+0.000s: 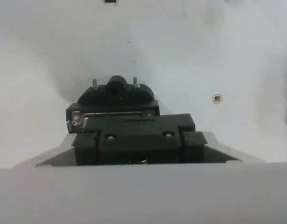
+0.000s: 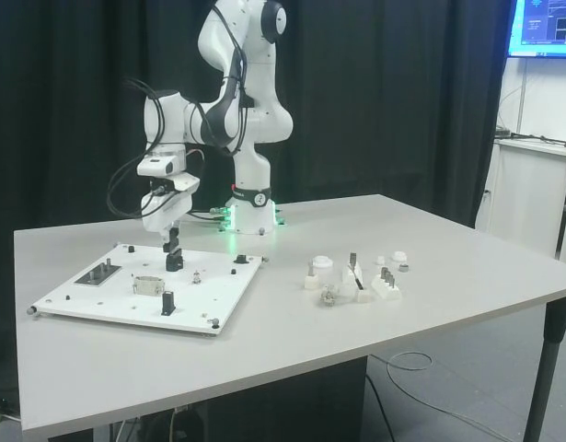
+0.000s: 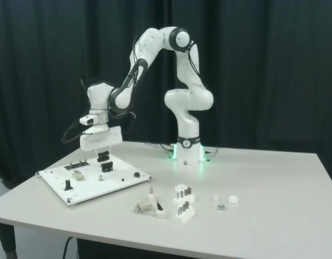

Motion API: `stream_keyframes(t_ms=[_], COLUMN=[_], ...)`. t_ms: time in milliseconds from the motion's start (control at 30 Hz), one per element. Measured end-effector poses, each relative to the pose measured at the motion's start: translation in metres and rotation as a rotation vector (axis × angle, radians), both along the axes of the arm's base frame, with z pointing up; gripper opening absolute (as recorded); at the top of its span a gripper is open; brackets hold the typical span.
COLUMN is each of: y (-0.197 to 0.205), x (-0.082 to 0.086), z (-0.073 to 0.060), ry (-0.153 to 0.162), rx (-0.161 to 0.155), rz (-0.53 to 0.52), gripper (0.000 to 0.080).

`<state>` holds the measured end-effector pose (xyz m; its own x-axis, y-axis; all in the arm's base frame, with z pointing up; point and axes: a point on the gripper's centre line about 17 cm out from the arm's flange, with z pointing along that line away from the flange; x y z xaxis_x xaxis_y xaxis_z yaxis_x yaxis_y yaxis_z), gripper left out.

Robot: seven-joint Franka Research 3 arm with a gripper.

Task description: Insert D-SUB.

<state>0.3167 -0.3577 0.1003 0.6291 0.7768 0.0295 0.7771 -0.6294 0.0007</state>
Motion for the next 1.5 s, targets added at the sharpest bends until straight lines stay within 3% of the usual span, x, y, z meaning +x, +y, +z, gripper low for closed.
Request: stream_keyframes(t_ms=[1500], y=[0.0089], x=[-0.0082], z=[-0.0020], ry=[-0.007], rx=[0.021], rz=[0.025], gripper=[0.0382])
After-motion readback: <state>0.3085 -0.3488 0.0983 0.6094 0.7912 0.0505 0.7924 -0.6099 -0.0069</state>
